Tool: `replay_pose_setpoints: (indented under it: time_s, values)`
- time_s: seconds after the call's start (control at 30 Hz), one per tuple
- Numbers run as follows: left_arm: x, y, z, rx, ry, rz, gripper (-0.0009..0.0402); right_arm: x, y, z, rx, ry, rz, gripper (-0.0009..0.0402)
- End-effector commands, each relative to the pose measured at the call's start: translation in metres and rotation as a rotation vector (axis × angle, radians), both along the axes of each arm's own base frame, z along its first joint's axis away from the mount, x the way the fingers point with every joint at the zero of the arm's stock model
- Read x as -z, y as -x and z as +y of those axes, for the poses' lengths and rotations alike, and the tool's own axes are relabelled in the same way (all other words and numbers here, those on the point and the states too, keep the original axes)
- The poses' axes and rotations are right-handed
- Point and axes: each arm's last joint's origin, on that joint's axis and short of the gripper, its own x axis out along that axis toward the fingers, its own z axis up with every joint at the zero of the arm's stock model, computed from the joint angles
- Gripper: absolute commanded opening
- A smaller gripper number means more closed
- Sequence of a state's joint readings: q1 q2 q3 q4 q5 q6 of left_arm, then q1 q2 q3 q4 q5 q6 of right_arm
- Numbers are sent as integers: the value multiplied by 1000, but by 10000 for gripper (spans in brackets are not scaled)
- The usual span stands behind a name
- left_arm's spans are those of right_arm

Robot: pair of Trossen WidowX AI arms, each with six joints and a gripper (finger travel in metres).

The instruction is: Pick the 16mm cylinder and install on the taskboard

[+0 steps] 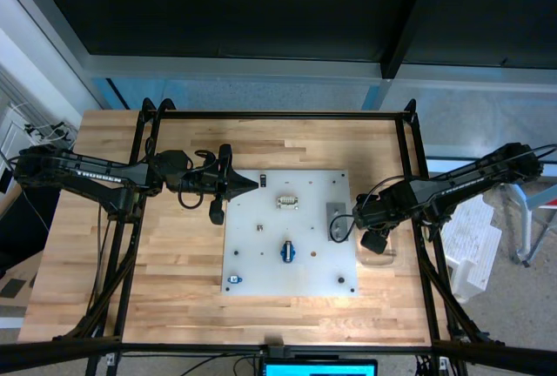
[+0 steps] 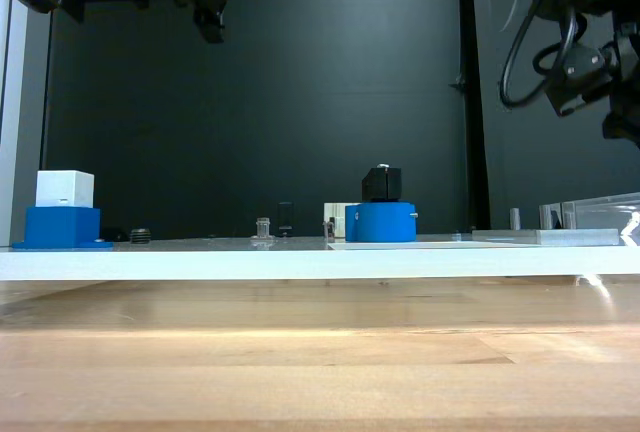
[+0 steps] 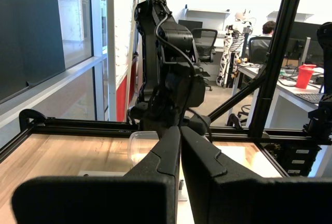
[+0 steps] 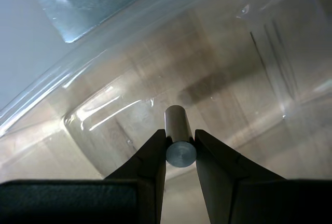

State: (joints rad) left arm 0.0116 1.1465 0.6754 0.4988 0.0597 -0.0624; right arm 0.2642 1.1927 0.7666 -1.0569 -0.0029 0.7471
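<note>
Right claw (image 4: pixel 180 137) pinches 16mm cylinder (image 4: pixel 177 120) between fingertips, over clear tray (image 4: pixel 104 115) just beside taskboard (image 1: pixel 261 258) right edge. Left claw (image 3: pixel 180 130), pressed together, hovers high near taskboard's far-left corner, over wooden surface (image 1: pixel 174 254).

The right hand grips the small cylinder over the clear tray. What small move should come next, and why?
Probably carry the right hand sideways toward the taskboard, keeping its height. It is shut on the 16mm cylinder and raised above the clear tray beside the board, so the pick looks done. The left hand is shut, above the board's far-left corner.
</note>
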Motion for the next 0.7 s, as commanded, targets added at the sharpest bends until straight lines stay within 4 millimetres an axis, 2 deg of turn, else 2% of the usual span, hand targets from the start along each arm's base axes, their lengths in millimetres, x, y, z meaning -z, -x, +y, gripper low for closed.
replay_pose_setpoints:
  time_s: [0.03, 0.4, 0.7]
  values:
    - [0, 0, 0, 0, 0, 0, 0, -11, -1, 0, -69, 7, -3, 13]
    - [0, 0, 0, 0, 0, 0, 0, -53, -11, 4, -222, 17, -27, 12]
    - [0, 0, 0, 0, 0, 0, 0, -65, -36, 12, -269, 21, -19, 12]
